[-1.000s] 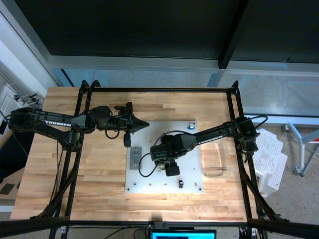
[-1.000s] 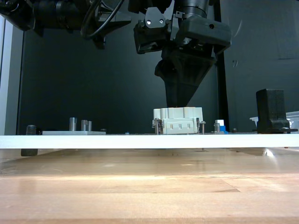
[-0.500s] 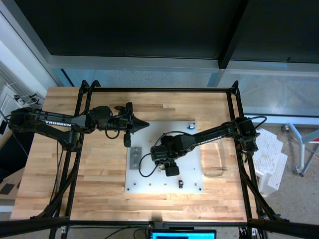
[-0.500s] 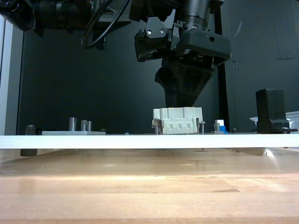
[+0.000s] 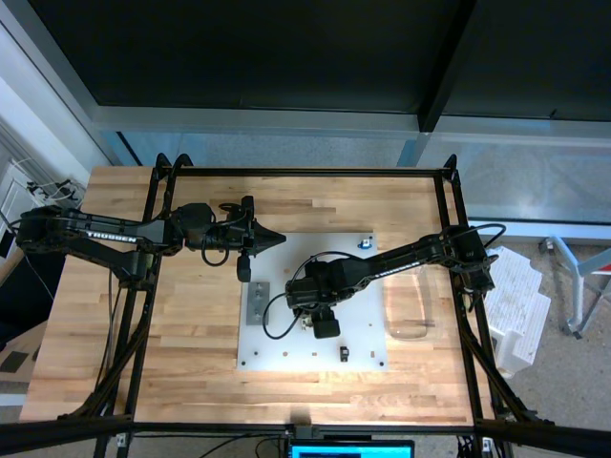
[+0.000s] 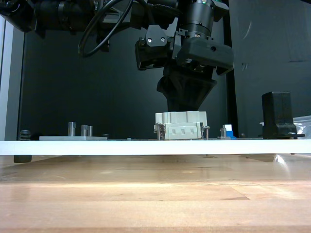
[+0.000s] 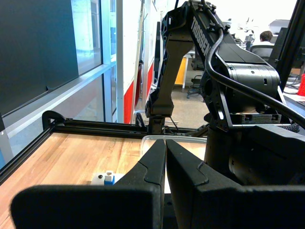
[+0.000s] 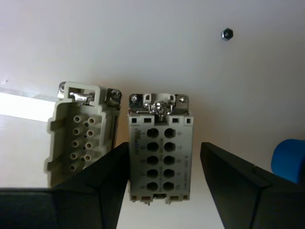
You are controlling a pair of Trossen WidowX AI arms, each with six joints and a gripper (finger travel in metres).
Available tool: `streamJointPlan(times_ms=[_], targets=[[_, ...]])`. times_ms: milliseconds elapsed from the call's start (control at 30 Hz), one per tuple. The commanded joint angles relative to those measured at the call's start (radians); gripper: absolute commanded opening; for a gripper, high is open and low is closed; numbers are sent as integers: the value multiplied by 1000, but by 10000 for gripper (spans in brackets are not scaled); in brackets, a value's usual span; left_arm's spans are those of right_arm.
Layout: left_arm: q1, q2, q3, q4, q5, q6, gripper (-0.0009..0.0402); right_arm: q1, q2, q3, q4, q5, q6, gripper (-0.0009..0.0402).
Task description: Pick the HAN10E connector and install on the hub
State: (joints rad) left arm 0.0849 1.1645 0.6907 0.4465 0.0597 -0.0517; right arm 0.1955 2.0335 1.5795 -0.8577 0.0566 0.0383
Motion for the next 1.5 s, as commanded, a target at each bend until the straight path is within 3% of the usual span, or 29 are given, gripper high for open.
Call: streamJointPlan(times_ms=[33, 367, 533, 633, 767, 1100, 1500], targets=[[0, 0, 0, 1, 0, 0, 0, 0, -9, 1, -14, 4, 0, 162], [0, 0, 0, 0, 0, 0, 0, 1, -39, 1, -51, 4, 10, 77], [0, 0, 0, 0, 0, 0, 0, 6, -63, 11, -78, 5, 87, 54], [0, 0, 0, 0, 0, 0, 0, 20, -63, 39, -107, 15, 126, 48], [0, 0, 0, 1, 0, 0, 0, 45, -63, 84, -136, 58, 167, 46], [0, 0, 0, 0, 0, 0, 0, 91, -63, 109, -148, 56, 240, 46], [0, 0, 0, 1, 0, 0, 0, 97, 5, 178, -187, 54, 246, 46]])
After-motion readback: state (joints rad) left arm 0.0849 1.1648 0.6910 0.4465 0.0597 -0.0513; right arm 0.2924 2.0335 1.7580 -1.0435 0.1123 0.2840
